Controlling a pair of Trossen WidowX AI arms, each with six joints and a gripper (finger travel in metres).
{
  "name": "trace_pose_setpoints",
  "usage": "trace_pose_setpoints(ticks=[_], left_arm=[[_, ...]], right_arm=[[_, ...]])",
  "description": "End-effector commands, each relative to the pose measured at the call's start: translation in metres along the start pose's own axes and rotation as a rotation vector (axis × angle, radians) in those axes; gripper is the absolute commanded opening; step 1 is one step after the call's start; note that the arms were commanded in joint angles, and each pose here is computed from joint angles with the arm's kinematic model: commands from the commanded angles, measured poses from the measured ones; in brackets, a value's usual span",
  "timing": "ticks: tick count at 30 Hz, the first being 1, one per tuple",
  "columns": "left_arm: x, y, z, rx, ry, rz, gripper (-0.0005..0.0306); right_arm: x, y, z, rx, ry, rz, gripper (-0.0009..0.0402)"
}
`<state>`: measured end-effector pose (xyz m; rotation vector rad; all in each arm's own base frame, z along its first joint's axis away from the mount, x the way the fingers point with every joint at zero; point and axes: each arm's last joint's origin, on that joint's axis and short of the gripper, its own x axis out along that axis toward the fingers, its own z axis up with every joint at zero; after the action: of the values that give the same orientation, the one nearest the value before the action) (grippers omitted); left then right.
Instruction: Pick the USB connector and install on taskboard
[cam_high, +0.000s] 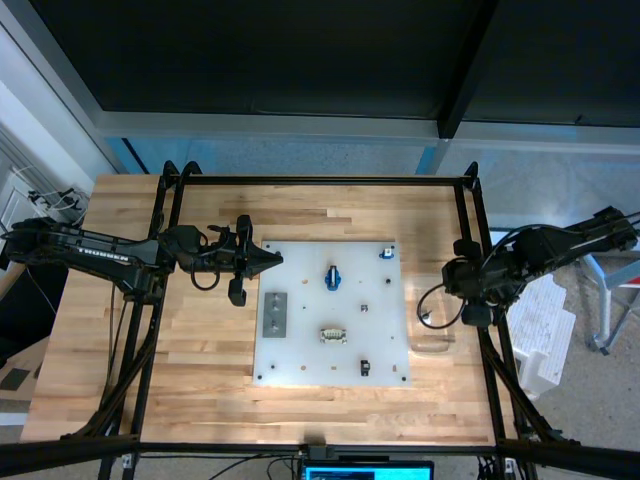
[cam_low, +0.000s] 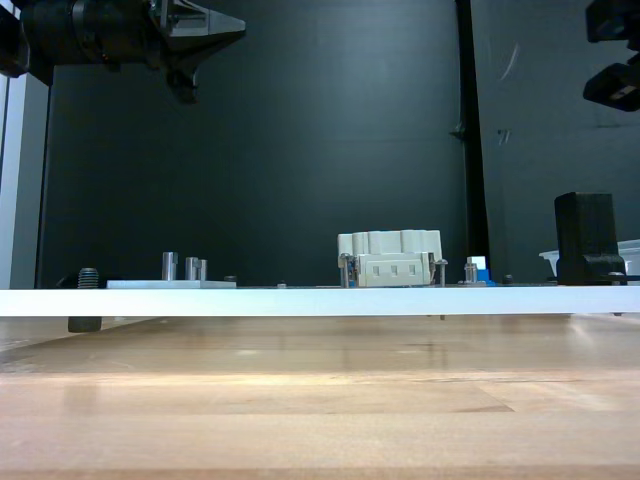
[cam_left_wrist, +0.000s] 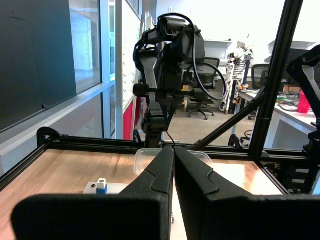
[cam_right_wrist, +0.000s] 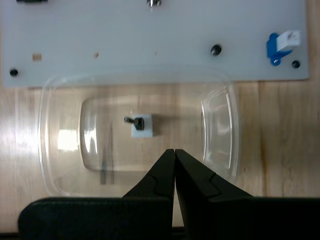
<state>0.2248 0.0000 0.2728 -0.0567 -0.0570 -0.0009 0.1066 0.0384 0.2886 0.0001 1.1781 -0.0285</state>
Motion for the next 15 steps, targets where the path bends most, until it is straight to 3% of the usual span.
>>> trace_pose_setpoints(ticks=[1, 7, 15], left_arm=[[0.000, 0.000, 0.000, 0.000, 0.000, 0.000, 0.0000], [0.000, 0.000, 0.000, 0.000, 0.000, 0.000, 0.0000], [0.000, 0.000, 0.000, 0.000, 0.000, 0.000, 0.0000]], right_arm=[[0.007, 0.004, -0.004, -0.005, 0.011, -0.018, 0.0002], [0.019, 0.011, -0.005, 0.012, -0.007, 0.006, 0.0042], [0.038, 0.019, -0.001, 0.001, 0.009, 0.002, 0.0108]])
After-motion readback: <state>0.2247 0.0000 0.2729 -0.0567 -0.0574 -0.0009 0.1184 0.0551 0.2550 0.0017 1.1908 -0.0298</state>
